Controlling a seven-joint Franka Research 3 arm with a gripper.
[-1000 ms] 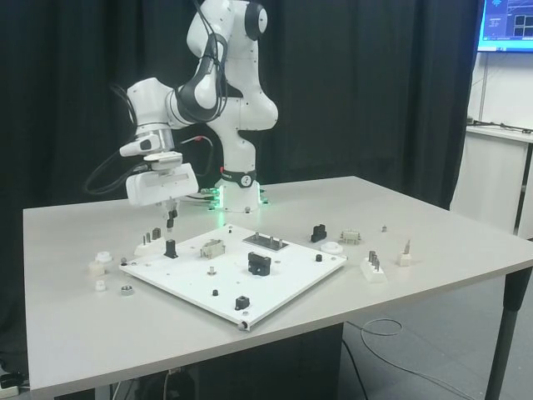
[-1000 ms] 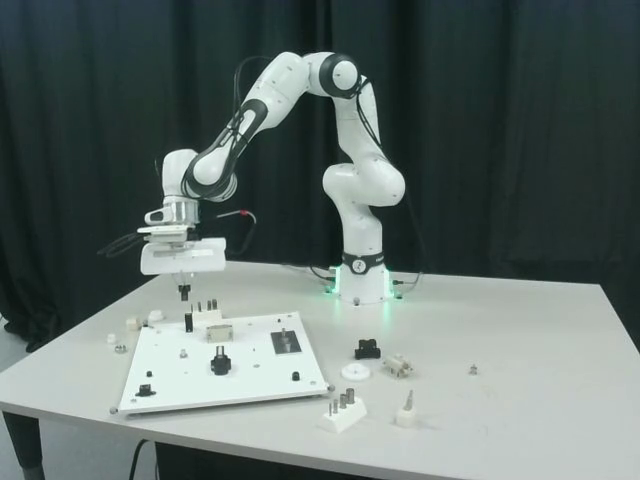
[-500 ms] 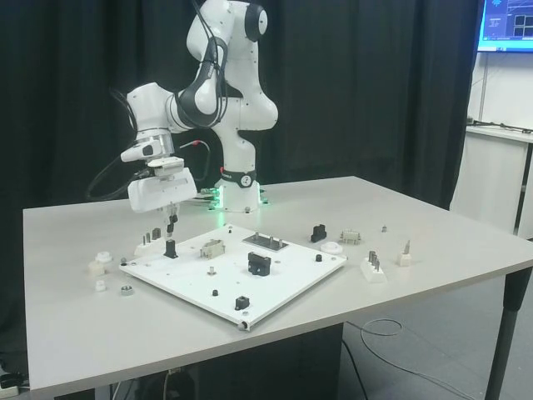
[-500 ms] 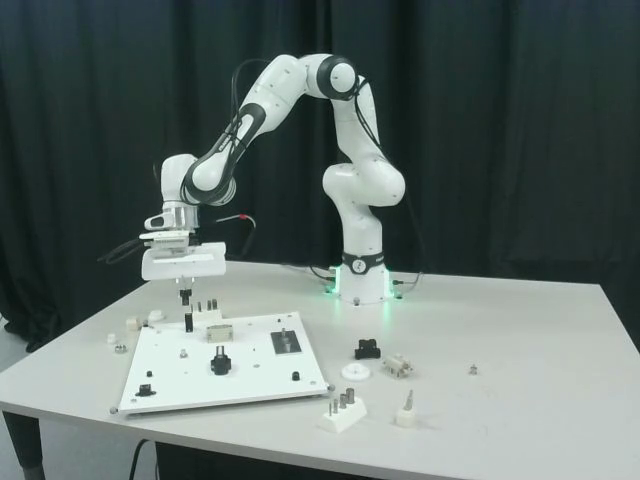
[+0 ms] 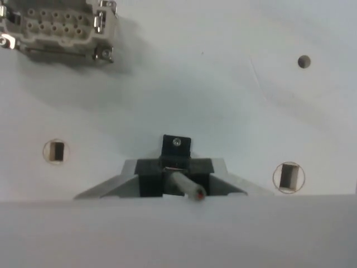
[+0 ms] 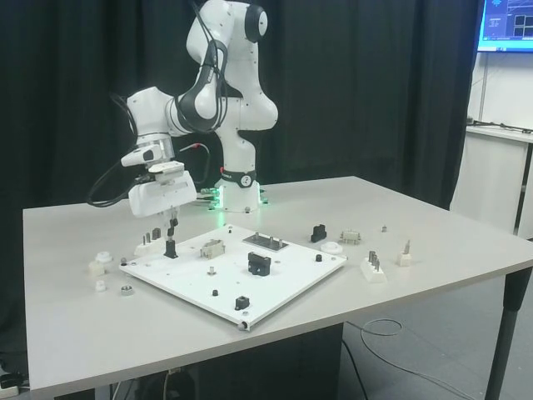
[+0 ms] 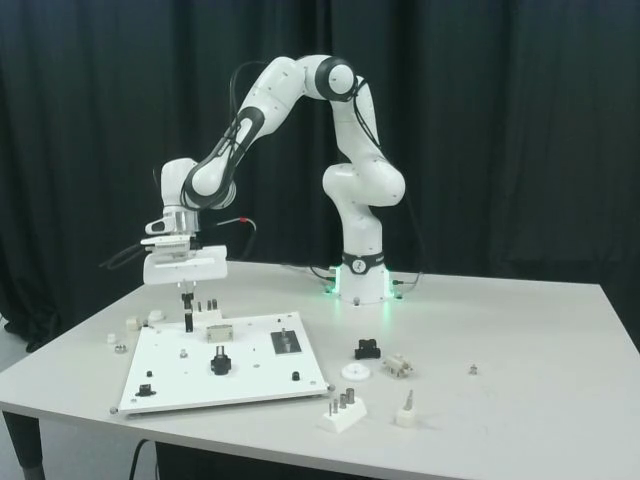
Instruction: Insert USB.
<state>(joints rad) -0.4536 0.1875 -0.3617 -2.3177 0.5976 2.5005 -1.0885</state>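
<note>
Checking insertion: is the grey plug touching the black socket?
Cannot tell: the wrist view shows grey plug overlapping black socket, and neither room view resolves a gap.

Room was pretty bare: black curtains [image 7: 520, 130] hung behind a big grey table [image 6: 433, 225]. Off to one side in the first room view there was a white cabinet [image 6: 491, 175] with a lit screen [image 6: 505, 23] above it. A cable [image 6: 391, 342] trailed on the grey floor [image 6: 433, 358].

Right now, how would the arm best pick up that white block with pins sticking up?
Probably from straight above, closing on the long side faces of the white block: they look flat and free, while the upright pins crowd its top.
</note>
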